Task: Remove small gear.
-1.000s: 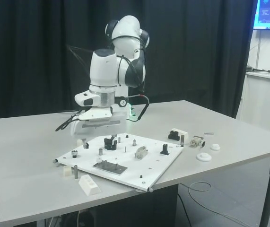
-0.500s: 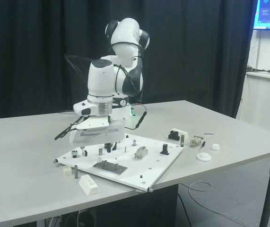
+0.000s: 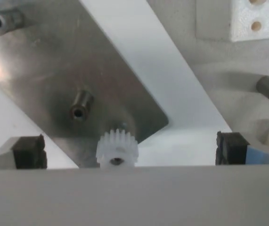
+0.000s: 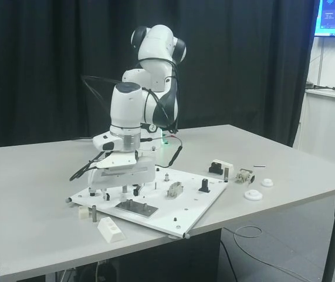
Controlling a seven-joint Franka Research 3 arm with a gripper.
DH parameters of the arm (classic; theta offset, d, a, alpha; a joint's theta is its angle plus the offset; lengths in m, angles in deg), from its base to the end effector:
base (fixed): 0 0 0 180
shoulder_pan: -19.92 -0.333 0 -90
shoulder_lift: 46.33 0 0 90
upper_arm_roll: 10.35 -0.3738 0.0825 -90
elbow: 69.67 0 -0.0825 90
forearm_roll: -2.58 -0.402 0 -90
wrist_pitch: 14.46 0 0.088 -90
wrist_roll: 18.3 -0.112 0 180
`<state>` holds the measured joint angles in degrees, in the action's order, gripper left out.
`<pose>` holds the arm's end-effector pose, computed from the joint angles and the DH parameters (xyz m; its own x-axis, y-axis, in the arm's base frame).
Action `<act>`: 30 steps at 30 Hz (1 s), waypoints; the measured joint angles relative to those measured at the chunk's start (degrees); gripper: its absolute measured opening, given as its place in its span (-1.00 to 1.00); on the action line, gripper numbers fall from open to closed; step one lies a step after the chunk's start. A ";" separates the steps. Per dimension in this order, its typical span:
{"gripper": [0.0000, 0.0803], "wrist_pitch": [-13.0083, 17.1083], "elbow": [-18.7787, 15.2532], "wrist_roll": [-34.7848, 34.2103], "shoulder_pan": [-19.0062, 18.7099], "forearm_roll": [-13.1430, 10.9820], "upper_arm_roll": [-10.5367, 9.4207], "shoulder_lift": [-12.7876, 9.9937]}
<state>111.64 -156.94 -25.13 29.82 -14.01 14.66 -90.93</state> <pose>0.6611 -0.3708 0.2527 0.7002 -0.7139 -0.0087 -0.7115 -0.6988 0.0743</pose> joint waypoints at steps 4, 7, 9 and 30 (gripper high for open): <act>0.99 0.46 -0.17 0.00 -0.02 0.00 -0.10 -0.16; 0.99 0.70 -0.37 0.00 -0.02 0.00 -0.20 -0.18; 0.99 0.93 -0.52 0.00 -0.02 -0.03 -0.28 -0.18; -0.10 1.13 -1.27 0.20 -0.02 -0.25 -0.60 -0.24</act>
<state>112.77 -158.21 -24.93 29.80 -14.26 14.05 -91.17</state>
